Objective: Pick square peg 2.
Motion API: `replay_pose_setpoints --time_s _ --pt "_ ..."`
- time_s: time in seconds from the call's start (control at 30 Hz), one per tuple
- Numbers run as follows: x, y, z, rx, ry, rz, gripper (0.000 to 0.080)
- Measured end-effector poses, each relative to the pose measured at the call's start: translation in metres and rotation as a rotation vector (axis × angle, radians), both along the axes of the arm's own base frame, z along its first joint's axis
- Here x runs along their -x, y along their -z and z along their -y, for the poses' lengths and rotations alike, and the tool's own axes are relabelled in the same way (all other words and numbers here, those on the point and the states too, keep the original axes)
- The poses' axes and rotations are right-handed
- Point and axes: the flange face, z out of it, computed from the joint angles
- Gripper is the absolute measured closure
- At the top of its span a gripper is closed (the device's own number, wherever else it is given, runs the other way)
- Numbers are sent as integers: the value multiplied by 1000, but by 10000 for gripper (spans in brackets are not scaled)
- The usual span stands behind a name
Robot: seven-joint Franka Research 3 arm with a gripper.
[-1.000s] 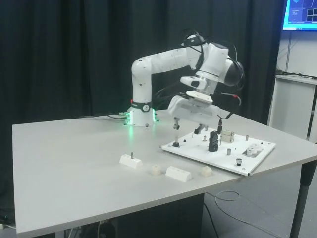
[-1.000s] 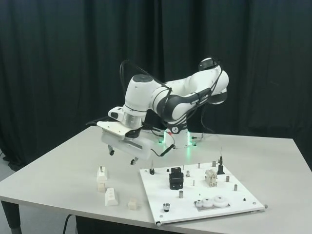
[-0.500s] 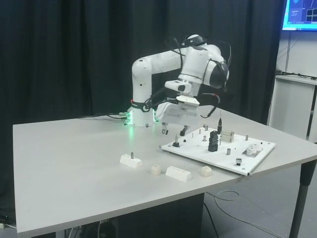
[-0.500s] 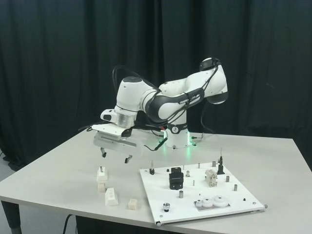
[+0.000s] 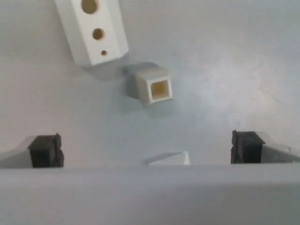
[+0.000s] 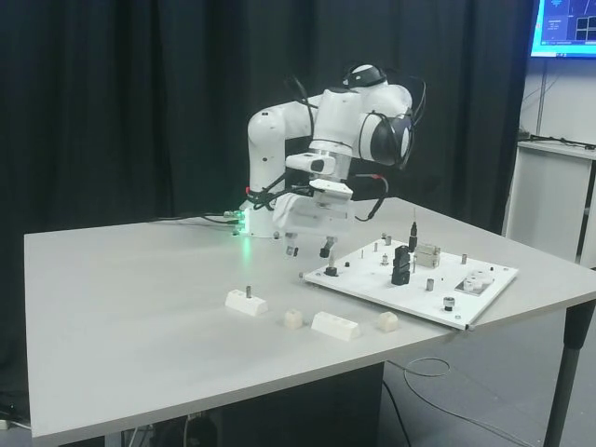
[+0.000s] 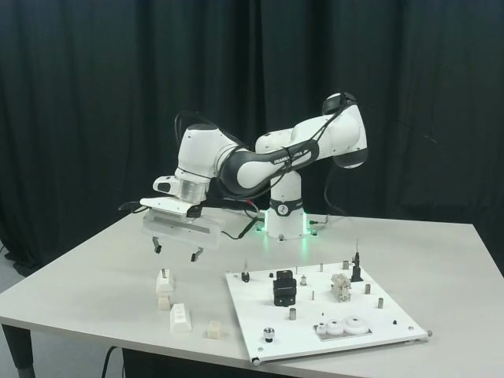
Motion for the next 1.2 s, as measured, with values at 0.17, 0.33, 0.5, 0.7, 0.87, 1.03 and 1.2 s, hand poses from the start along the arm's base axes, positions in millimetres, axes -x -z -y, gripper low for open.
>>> replay_pose_setpoints --time_s 0.17,0.33,0.5,0.7,0.87,1.03,1.2 --pt "7 2 12 -12 -7 8 3" --pt "13 5 22 -26 -5 13 3" --pt "18 8 29 -45 -12 12 3" --pt "20 11 32 -70 -34 -1 3" --pt "21 13 31 -81 -57 -12 3" --pt "21 13 31 -83 -94 -22 3" --pt "22 14 31 -90 -102 -27 3"
